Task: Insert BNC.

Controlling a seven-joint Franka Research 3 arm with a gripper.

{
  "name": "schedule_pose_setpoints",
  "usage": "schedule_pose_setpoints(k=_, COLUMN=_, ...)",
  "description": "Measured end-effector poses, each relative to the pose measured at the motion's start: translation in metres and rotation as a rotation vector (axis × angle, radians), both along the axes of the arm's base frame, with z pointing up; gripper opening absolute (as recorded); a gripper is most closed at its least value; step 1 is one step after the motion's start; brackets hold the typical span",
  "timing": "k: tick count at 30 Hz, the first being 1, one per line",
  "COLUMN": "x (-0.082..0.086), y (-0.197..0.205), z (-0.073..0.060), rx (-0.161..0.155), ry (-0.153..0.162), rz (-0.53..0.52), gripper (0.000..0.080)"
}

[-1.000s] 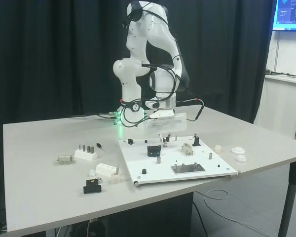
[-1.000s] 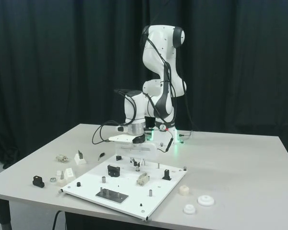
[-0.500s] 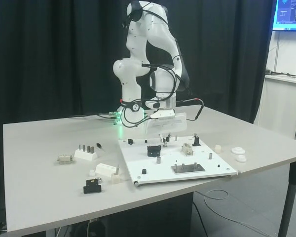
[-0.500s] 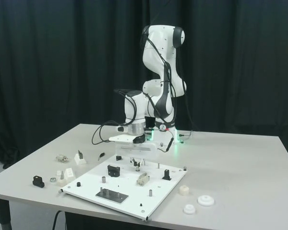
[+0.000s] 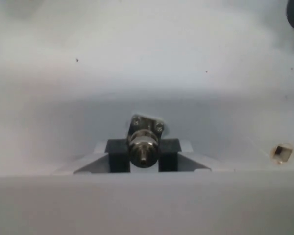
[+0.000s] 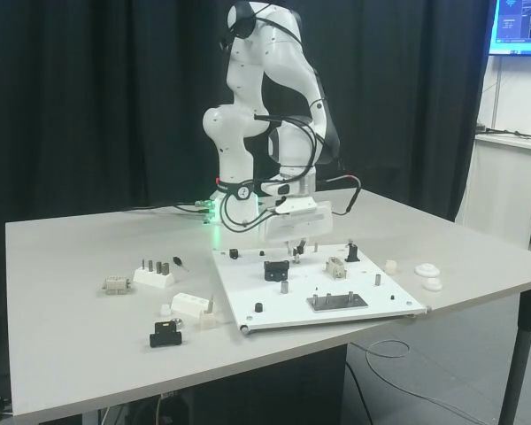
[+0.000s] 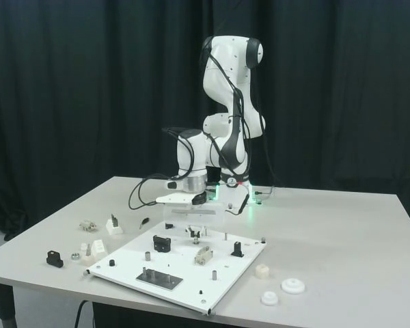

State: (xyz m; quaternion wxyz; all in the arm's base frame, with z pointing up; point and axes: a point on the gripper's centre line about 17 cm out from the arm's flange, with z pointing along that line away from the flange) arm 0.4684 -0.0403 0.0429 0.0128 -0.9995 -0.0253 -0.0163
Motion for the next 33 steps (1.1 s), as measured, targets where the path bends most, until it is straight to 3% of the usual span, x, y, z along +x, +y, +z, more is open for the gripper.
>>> schedule_pose_setpoints(k=8, x=0.0004, y=-0.0006, z=-0.0021, rx=-0.005, ry=0.002, rz=0.066, gripper=0.012)
schedule_pose_setpoints(k=33, x=0.0011, y=-0.0006, z=-0.0039, rx=-0.008, ry=0.004, rz=0.082, gripper=0.012)
